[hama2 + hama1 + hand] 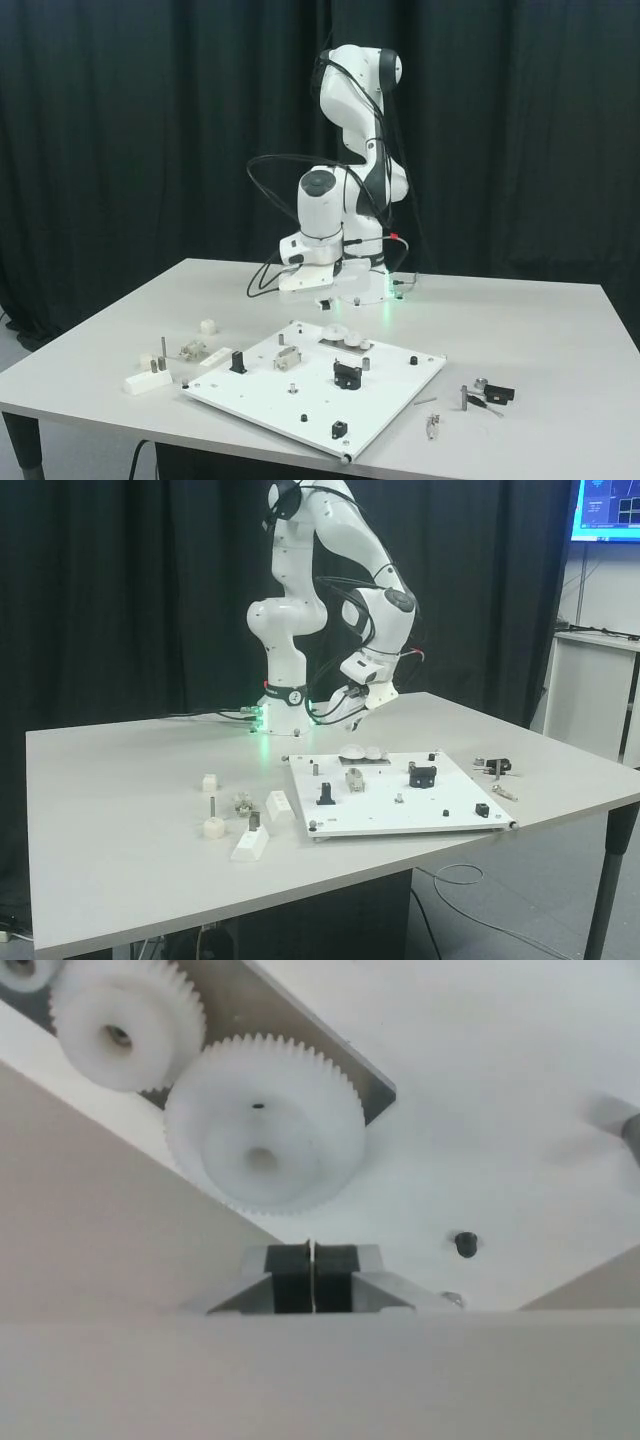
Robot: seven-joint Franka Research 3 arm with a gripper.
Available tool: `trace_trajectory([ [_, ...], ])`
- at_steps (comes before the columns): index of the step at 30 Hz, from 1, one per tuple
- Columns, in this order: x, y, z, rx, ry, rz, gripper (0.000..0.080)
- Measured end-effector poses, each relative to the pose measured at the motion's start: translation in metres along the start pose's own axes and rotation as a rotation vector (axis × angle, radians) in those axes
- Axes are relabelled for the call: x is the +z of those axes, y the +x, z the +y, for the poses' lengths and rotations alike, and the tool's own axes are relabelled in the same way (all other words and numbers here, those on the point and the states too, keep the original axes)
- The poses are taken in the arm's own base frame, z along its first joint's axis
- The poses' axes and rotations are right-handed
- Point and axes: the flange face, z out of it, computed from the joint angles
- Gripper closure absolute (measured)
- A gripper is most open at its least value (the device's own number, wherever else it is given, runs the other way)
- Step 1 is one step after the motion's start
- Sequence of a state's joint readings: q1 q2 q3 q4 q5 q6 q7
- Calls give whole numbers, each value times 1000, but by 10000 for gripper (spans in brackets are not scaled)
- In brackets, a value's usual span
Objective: Remove large gear.
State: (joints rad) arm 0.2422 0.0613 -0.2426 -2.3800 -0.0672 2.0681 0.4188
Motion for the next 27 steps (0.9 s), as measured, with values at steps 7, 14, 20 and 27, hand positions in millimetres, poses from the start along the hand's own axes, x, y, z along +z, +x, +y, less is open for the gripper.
trace_trajectory([
  [7,-5,0,3,5,4,2,799],
  [14,-9,1,3,13,6,5,802],
  [20,-12,1,4,31,10,9,802],
  [27,-17,1,4,41,15,18,795],
])
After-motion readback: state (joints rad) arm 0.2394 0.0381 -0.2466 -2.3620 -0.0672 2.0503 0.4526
